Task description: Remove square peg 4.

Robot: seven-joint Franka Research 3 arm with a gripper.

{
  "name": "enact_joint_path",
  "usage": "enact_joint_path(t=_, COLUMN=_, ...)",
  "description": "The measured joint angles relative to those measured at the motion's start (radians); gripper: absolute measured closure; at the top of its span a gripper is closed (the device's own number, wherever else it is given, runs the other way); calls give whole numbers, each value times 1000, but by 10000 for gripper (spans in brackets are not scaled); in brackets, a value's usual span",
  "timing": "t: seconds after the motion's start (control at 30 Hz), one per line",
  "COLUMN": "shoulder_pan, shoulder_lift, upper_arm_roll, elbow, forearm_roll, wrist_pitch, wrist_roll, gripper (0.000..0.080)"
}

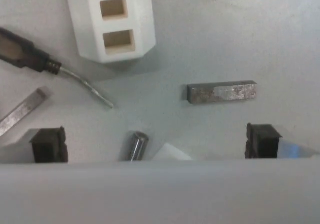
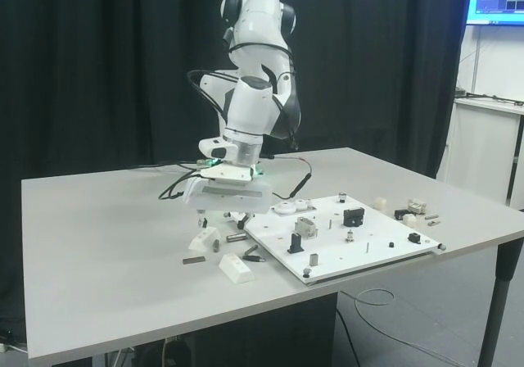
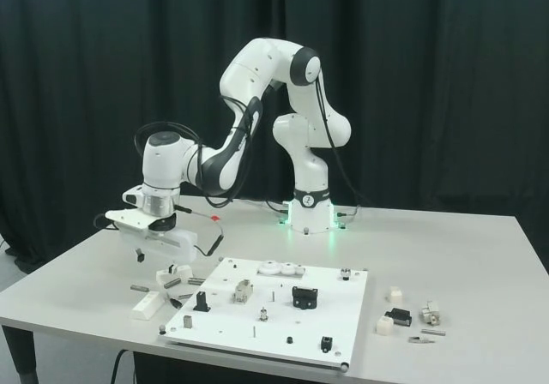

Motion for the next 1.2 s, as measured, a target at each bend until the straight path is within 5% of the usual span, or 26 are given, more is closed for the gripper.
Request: enact_joint_path(t=1.2, shoulder_pan=-27, shoulder_lift=19, upper_arm_roll=26, elbow=37, forearm_roll=22, wrist_pitch=-6, wrist_roll=-7, gripper=3)
